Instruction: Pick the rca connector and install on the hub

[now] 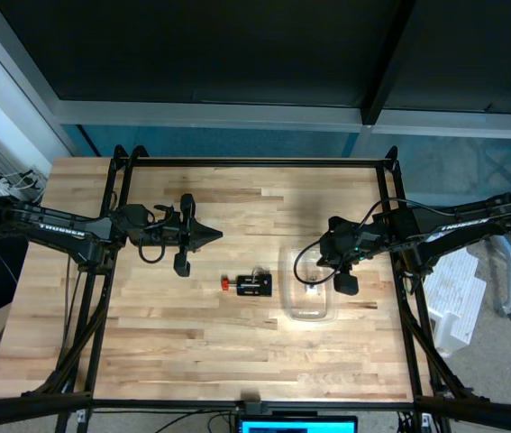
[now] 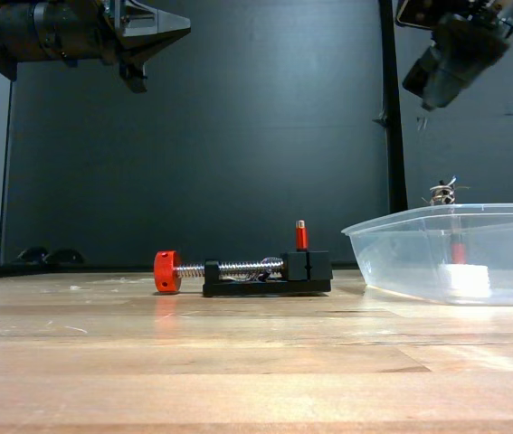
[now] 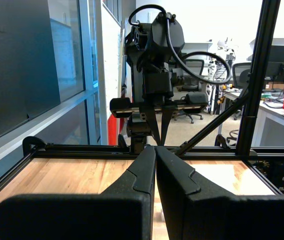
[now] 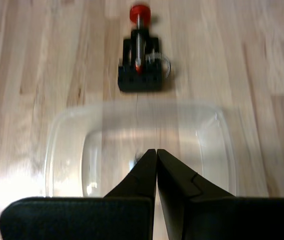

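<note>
From above, the left gripper (image 1: 216,235) hangs over bare wood with its fingers pressed together. The hub (image 1: 253,286) lies ahead of its tips and off to one side, well apart. The right gripper (image 1: 347,286) is over the edge of the clear tray (image 1: 289,307), with a small pale piece, the rca connector (image 1: 312,289), just beside its tips.

At table height, both grippers are well above the board. The hub (image 2: 265,271) sits far below the left gripper (image 2: 182,33). The right gripper (image 2: 423,90) tilts downward, and the rca connector (image 2: 466,276), a white base with a red post, rests in the tray (image 2: 392,258) beneath it.

Along the left wrist, the left gripper (image 3: 155,150) is clenched on nothing.

Along the right wrist, the right gripper (image 4: 156,151) is likewise closed and empty. The tray (image 4: 61,150) is under its tips, and the hub (image 4: 140,72) lies beyond the tray's far wall.
</note>
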